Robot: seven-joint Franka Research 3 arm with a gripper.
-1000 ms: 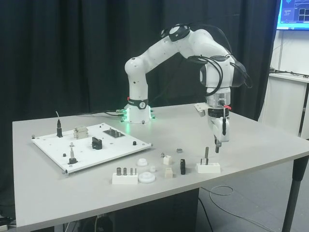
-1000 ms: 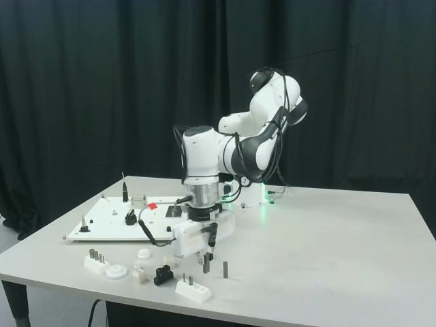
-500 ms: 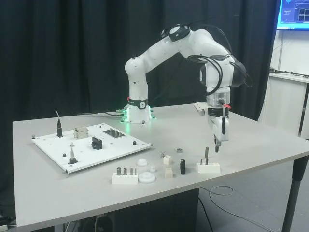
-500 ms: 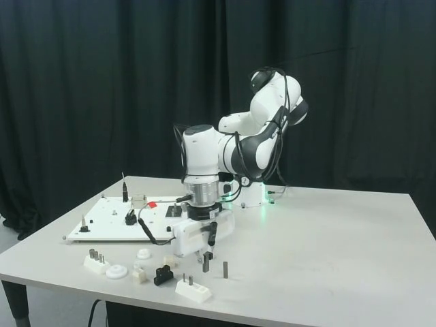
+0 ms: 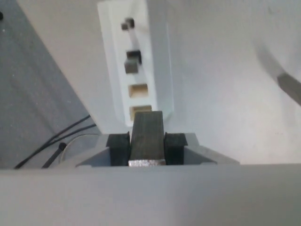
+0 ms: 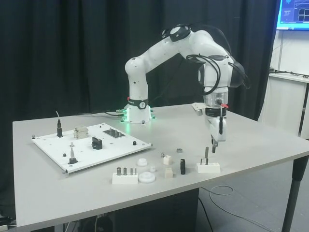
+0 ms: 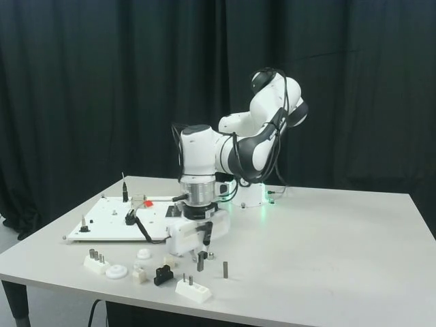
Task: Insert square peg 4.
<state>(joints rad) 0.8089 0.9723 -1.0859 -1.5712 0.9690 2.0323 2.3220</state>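
My gripper (image 5: pixel 146 149) is shut on a dark square peg (image 5: pixel 146 128), which stands upright between the black fingers (image 5: pixel 117 147). Just past the peg's tip in the wrist view lies the white peg block (image 5: pixel 155 61). It carries two small pegs (image 5: pixel 132 62) and shows two empty square holes (image 5: pixel 138 89); the peg's tip partly covers the nearer hole. From the first room view the gripper (image 6: pixel 214 146) hangs just above and behind the block (image 6: pixel 208 167) near the table's front edge. In the second room view the gripper (image 7: pixel 201 261) hovers above the block (image 7: pixel 193 290).
A white task board (image 6: pixel 91 145) lies at the left. Another white block with pegs (image 6: pixel 124 178), white gears (image 6: pixel 146 178), small white parts (image 6: pixel 168 172) and a black part (image 6: pixel 182 166) sit along the front. A loose grey peg (image 7: pixel 225 270) stands beside the block. Cables (image 5: pixel 56 146) hang below the edge.
The gripper, still holding the peg, has shifted a little sideways toward the white peg block and risen slightly. Nothing on the table has moved.
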